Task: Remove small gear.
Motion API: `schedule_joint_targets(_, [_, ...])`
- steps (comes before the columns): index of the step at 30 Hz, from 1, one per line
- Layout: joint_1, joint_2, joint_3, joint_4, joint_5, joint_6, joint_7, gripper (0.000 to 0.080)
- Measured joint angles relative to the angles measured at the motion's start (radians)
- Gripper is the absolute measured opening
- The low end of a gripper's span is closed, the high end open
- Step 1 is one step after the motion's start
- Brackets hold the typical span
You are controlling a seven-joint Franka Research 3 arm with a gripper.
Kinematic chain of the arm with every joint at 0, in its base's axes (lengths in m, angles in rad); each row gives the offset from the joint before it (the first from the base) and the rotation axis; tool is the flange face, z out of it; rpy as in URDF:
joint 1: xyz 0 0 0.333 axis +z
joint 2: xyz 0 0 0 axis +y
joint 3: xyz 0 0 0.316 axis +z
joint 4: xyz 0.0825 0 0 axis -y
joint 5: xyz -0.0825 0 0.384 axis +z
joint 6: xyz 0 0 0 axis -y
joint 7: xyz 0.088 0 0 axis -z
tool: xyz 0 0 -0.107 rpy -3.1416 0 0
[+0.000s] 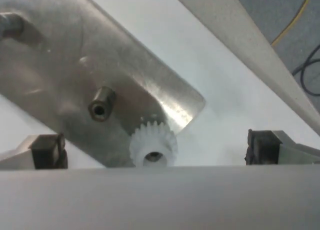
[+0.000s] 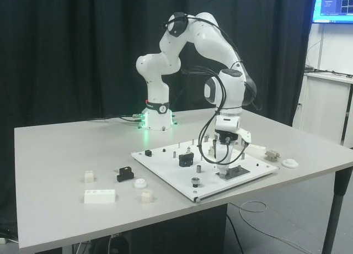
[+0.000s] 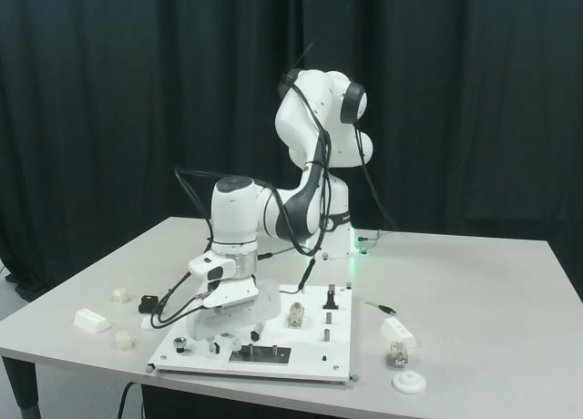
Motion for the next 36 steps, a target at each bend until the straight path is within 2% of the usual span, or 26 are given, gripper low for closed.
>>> schedule_joint_targets(9, [0.001,0.000,0.012,-0.030,-0.010,0.053,0.005,0.0800])
schedule_joint_targets(16, [0.004,0.000,0.015,-0.034,-0.024,0.058,0.023,0.0800])
schedule_joint_targets(17, [0.005,0.000,0.015,-0.034,-0.027,0.058,0.026,0.0704])
schedule_joint_targets(22, [0.007,-0.002,0.015,-0.034,-0.048,0.058,0.050,0.0704])
schedule_joint_targets(23, [0.008,-0.003,0.015,-0.034,-0.053,0.058,0.054,0.0526])
schedule_joint_targets(30, [0.007,-0.007,0.018,-0.030,-0.079,0.061,0.078,0.0526])
schedule_joint_targets(31, [0.007,-0.007,0.018,-0.030,-0.082,0.061,0.081,0.0324])
schedule_joint_targets(32, [0.007,-0.007,0.018,-0.030,-0.083,0.061,0.082,0.0324])
schedule_joint_targets(33, [0.007,-0.007,0.019,-0.030,-0.084,0.061,0.082,0.0202])
schedule_joint_targets(36, [0.007,-0.007,0.019,-0.029,-0.089,0.061,0.082,0.0202])
